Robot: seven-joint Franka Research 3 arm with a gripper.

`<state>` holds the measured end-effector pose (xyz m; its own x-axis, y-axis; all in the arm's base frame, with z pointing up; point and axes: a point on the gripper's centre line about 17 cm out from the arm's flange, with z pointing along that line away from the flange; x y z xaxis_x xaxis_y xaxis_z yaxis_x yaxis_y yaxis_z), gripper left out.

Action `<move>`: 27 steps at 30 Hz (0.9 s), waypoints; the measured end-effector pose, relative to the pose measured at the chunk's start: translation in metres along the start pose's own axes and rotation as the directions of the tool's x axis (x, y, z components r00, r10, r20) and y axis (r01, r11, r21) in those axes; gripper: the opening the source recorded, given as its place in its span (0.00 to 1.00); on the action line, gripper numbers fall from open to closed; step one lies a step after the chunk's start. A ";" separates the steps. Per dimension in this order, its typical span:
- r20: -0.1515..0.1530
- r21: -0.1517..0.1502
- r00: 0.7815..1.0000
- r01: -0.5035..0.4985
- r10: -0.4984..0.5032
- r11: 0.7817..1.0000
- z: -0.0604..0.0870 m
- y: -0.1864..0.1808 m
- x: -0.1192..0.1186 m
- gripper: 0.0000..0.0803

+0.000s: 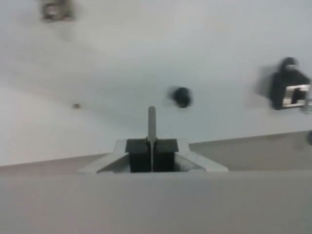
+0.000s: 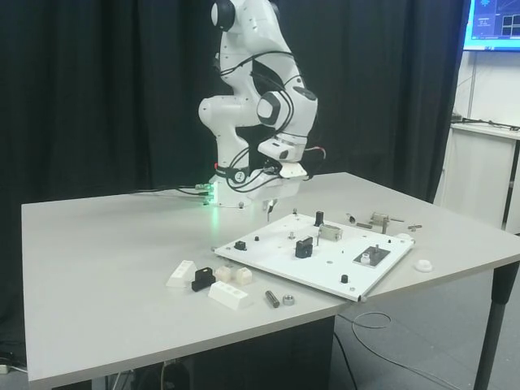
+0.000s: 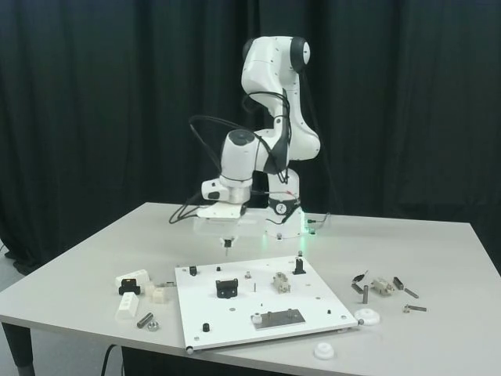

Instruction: Place round peg 1.

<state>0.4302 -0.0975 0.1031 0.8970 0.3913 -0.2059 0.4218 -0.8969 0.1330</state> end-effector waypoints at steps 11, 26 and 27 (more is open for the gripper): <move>-0.043 -0.029 0.999 0.014 -0.015 0.999 -0.005 0.056 -0.011 0.03; -0.114 -0.072 0.992 0.038 -0.046 0.997 -0.006 0.118 -0.029 0.03; -0.120 -0.077 0.992 0.040 -0.049 0.996 -0.006 0.122 -0.029 0.03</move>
<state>0.4559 -0.2171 0.1312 0.8844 0.4570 -0.0947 0.4666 -0.8618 0.1990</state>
